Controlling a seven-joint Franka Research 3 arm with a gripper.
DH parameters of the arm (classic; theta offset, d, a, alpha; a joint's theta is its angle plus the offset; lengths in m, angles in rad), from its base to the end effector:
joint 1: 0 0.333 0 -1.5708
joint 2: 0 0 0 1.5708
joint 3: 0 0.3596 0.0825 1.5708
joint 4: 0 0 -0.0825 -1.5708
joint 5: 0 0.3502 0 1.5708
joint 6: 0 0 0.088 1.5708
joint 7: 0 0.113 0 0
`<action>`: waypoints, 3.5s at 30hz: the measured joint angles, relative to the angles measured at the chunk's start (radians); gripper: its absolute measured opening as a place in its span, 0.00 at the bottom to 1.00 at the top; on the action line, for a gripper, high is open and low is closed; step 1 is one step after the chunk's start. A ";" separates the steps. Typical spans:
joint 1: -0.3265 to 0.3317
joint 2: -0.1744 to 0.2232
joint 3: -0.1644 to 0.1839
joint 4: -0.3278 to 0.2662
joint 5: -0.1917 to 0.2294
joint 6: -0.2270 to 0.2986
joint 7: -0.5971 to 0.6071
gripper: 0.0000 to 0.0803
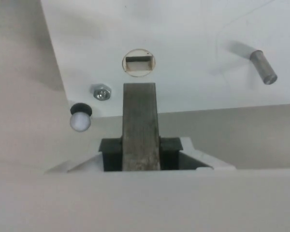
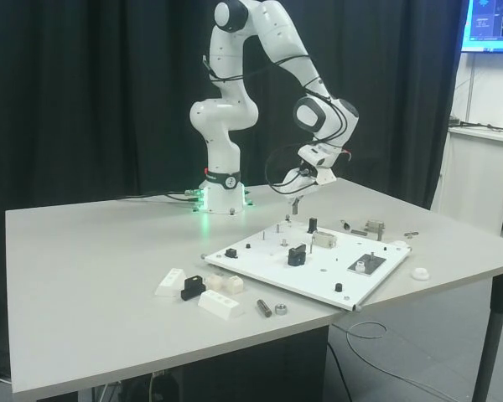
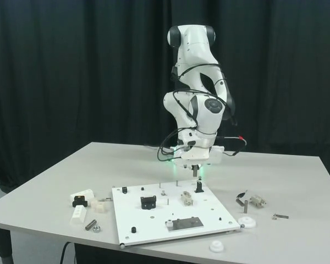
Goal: Place square peg 4.
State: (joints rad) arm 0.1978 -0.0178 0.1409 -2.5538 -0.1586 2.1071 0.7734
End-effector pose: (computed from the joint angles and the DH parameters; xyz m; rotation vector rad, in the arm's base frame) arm 0.3582 0.1174 0.3140 2.7467 -0.4495 -0.4255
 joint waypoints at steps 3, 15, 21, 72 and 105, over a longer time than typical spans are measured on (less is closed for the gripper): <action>0.000 -0.007 0.000 0.000 0.000 -0.002 0.000 0.19; 0.000 -0.026 0.001 0.001 -0.001 -0.012 0.000 0.19; 0.000 -0.030 0.002 0.001 -0.001 -0.012 0.000 0.19; 0.028 -0.009 0.293 0.066 0.094 0.209 0.281 0.19; 0.027 0.277 0.439 0.240 -0.037 0.482 0.519 0.19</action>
State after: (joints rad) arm 0.2245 0.2589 0.5797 -2.3138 -0.1957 2.5893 1.2926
